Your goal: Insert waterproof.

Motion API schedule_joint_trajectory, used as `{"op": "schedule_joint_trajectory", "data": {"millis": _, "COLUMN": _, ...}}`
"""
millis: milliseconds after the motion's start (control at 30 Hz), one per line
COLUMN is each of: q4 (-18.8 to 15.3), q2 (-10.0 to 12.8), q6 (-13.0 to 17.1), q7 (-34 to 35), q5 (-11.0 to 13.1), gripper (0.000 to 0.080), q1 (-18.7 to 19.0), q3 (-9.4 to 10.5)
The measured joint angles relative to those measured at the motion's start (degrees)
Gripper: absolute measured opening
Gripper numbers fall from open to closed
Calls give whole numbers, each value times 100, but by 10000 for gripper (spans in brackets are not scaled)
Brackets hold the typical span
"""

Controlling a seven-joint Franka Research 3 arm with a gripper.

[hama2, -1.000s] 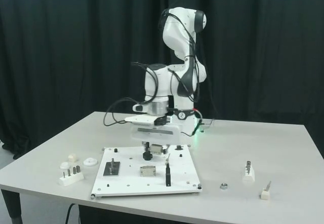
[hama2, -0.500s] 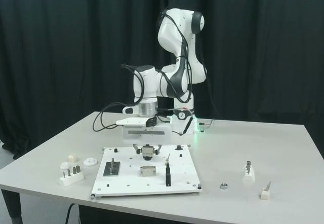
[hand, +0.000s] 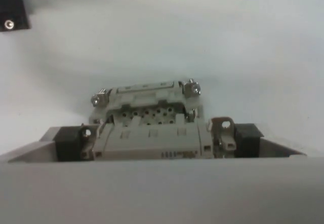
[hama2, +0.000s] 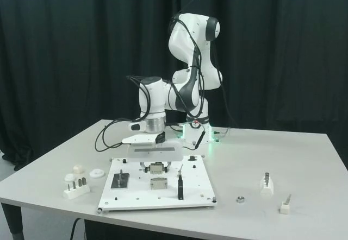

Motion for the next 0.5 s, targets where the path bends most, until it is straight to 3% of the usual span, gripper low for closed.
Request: {"op": "schedule_joint_trajectory", "data": {"millis": 500, "q4": 486, "q2": 314, "q6": -515, "q7": -538, "q5": 447, "gripper": 623, "q1": -144, "q3": 0}}
